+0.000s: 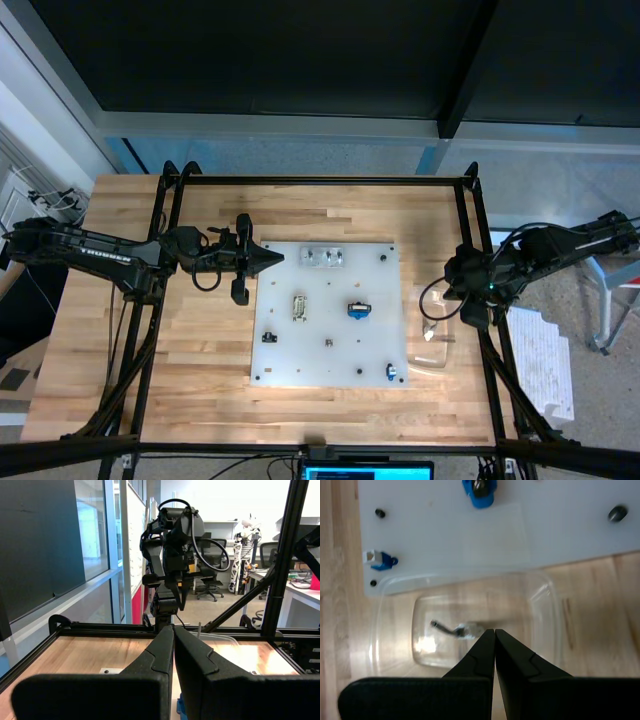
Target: Pick the RJ45 connector and install on taskboard
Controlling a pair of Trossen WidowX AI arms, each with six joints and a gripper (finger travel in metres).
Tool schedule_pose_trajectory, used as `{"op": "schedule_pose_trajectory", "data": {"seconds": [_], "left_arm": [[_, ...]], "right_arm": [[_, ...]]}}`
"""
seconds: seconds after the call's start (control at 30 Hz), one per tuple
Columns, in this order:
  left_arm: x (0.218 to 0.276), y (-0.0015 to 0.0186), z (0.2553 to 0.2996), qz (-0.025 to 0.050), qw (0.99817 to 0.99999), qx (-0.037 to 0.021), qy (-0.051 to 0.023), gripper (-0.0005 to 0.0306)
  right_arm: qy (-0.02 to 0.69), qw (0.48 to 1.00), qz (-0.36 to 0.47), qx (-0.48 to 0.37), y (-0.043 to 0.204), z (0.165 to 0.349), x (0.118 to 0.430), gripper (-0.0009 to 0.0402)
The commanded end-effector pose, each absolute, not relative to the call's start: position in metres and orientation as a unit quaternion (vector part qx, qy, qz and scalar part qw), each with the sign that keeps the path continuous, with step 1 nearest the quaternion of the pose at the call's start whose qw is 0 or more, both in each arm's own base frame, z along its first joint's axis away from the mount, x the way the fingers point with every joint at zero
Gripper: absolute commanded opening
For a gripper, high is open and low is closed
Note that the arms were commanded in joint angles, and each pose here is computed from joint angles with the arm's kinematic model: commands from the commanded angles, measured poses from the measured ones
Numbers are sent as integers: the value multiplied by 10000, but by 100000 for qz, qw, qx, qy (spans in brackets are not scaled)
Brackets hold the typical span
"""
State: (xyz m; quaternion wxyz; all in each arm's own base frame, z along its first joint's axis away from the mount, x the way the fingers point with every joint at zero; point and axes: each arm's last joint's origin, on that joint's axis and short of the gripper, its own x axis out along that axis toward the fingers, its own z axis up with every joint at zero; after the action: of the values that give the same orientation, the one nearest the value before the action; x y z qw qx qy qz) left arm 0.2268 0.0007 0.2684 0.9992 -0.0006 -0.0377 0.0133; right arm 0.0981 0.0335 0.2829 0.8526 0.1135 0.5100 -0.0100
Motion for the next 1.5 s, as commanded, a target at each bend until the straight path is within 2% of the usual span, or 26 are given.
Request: {"op": "schedule_pose_trajectory", "data": {"seconds": [0.03, 0.7, 0.9, 1.03, 1.17, 1.5], "left_arm": [[2269, 7, 2685, 1334, 99919, -61, -3804, 0], [2269, 8, 2685, 1353, 99918, -60, -3804, 0], [2269, 8, 2685, 1353, 99918, -60, -3804, 0], [2269, 7, 2685, 1334, 99919, -61, -3804, 0], [2269, 7, 2685, 1334, 99919, -61, -3804, 0], [2269, 7, 2685, 1335, 99919, -42, -3804, 0]], "right_arm": [[53001, 83957, -1114, 11868, 387, 2803, 951, 0], [60212, 79088, -2976, 10525, 663, 2656, 1028, 0], [61241, 78048, -4390, 11776, 751, 2623, 1028, 0], [61398, 78193, -4960, 9569, 814, 2590, 1046, 2], [61700, 78120, -4191, 8534, 880, 2562, 1070, 29], [59538, 79867, -5536, 6765, 985, 2504, 1175, 152]]}}
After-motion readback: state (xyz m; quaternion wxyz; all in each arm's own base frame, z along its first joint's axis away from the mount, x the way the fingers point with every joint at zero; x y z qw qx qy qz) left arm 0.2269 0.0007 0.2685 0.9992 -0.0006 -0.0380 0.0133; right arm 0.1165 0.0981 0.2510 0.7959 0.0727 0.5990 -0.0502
